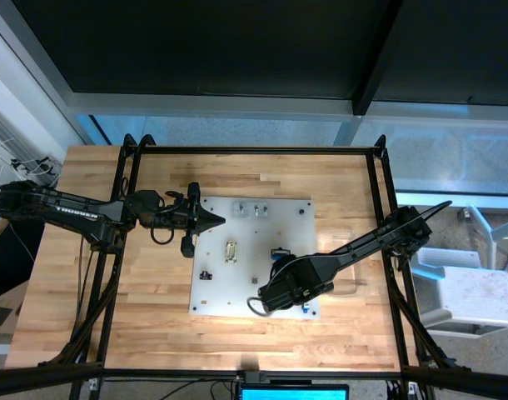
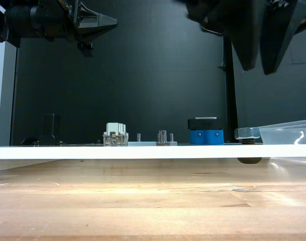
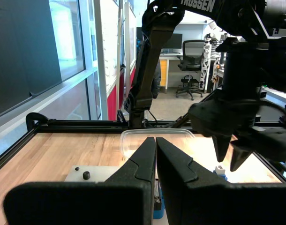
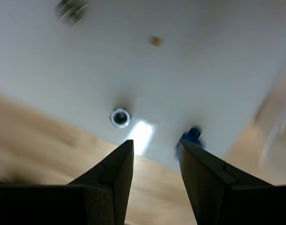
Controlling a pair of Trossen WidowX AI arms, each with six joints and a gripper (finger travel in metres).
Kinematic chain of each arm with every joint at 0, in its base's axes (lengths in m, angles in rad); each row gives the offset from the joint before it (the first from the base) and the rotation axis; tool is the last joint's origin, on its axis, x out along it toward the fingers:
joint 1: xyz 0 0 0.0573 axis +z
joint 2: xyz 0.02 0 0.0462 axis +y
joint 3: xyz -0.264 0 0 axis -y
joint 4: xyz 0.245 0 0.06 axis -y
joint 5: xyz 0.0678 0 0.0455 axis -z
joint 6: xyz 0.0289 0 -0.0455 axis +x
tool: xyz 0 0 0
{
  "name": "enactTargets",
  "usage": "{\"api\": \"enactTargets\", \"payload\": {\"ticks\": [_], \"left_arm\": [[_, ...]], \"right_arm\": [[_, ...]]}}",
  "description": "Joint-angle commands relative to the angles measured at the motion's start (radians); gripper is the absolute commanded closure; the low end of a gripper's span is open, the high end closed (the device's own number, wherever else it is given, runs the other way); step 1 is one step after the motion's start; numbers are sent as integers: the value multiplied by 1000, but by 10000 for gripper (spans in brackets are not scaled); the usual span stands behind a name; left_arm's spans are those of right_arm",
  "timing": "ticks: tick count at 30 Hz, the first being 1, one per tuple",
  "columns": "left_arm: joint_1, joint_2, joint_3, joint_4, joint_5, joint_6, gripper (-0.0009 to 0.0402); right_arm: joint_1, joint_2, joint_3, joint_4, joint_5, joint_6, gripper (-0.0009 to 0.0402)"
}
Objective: Pick the M12 fastener and fasten on the M12 threads
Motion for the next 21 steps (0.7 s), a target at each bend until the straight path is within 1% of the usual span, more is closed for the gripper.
{"api": "enactTargets", "payload": {"ticks": [1,2,4,6,7,9,10,15,17,18,19,20,21], "left_arm": [[0,0,0,0,0,0,393],[0,0,0,0,0,0,393],[0,0,0,0,0,0,393],[0,0,0,0,0,0,393],[0,0,0,0,0,0,393],[0,0,0,0,0,0,393],[0,0,0,0,0,0,393],[0,0,0,0,0,0,393],[0,0,0,0,0,0,393],[0,0,0,0,0,0,393],[0,0,0,0,0,0,393],[0,0,0,0,0,0,393],[0,0,0,0,0,0,393]], "right_arm": [[0,0,1,1,-2,-383,263],[1,0,0,2,1,-444,264],[2,0,-3,5,26,-511,263],[2,0,-4,19,53,-520,263],[2,-1,-4,34,51,-522,263],[1,-3,-4,50,47,-558,263],[1,-3,-4,52,51,-593,263],[0,8,-6,65,49,-750,264],[0,20,-7,68,26,-833,274],[0,34,-7,79,-8,-881,284],[0,45,-7,87,-23,-937,298],[0,55,-7,91,-38,-978,314],[0,70,-7,92,-39,-1014,336]]}}
